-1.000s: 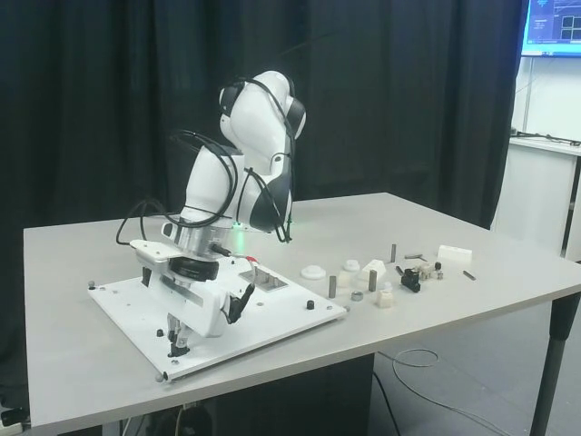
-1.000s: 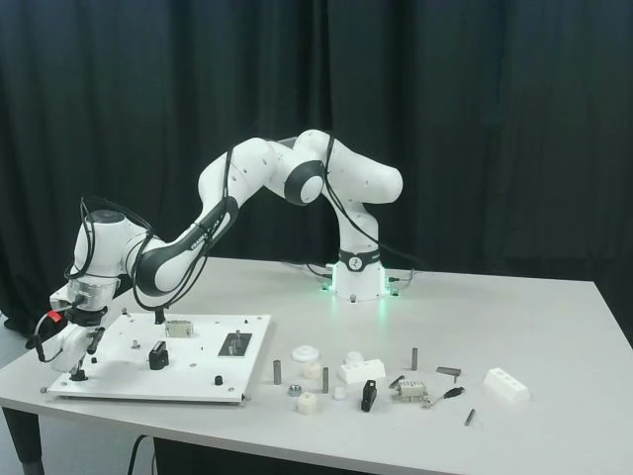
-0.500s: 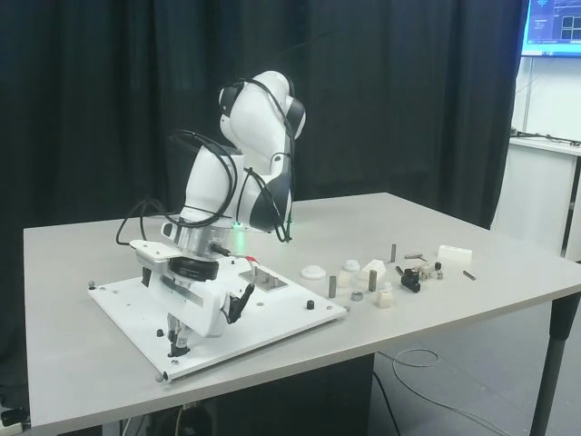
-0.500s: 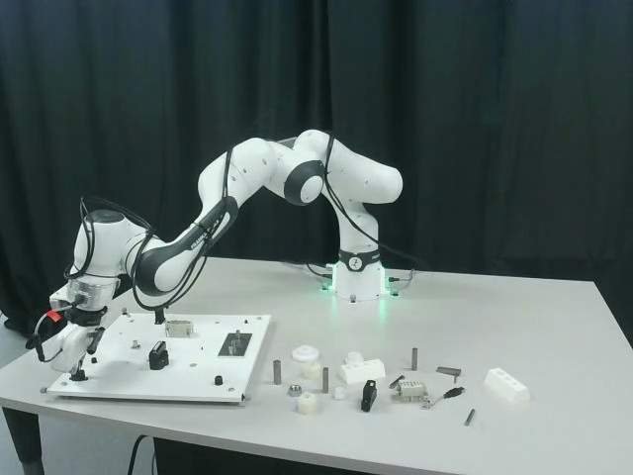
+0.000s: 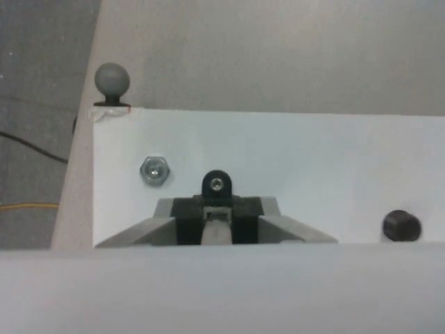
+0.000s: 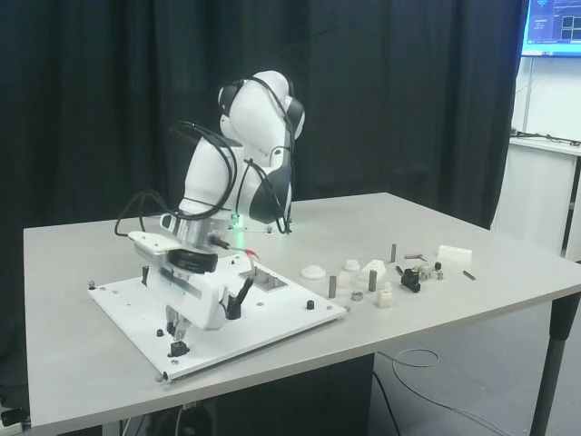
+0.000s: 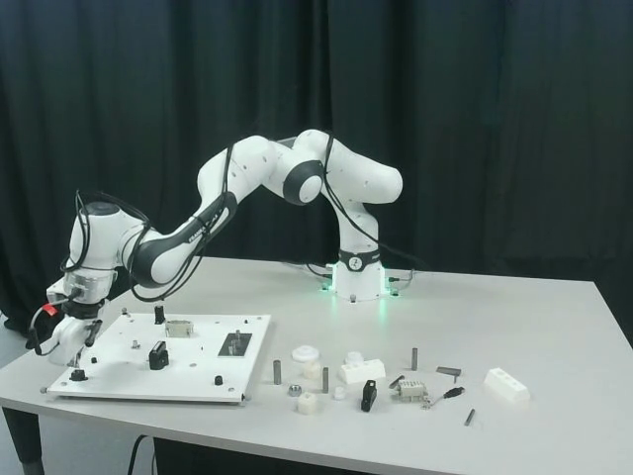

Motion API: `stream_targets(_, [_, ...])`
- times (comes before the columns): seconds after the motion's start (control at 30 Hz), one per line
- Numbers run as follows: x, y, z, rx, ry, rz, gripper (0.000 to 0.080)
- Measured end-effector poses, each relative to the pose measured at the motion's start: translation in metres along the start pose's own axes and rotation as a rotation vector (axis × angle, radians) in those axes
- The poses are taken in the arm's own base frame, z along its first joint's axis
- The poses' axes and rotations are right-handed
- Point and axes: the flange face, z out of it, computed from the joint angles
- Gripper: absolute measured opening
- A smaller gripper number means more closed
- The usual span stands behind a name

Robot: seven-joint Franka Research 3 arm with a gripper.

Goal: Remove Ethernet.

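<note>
Hovering at the white board's [image 6: 272,318] near corner, gripper [image 6: 175,332] directly above the black Ethernet plug [image 6: 177,348] standing upright there; open or closed, cannot tell, so straight down to regrasp.

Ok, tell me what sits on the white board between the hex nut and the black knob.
In the wrist view, a small black fixture with a hole sits between hex nut and black knob; otherwise that stretch is bare white board.
</note>
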Motion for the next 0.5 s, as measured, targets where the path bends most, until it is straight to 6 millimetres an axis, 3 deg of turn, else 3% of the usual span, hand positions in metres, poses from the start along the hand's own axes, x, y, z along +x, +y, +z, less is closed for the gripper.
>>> stream_targets(0.5, [0.003,-0.01,-0.028,-0.049,0.008,-0.005,0.0078])
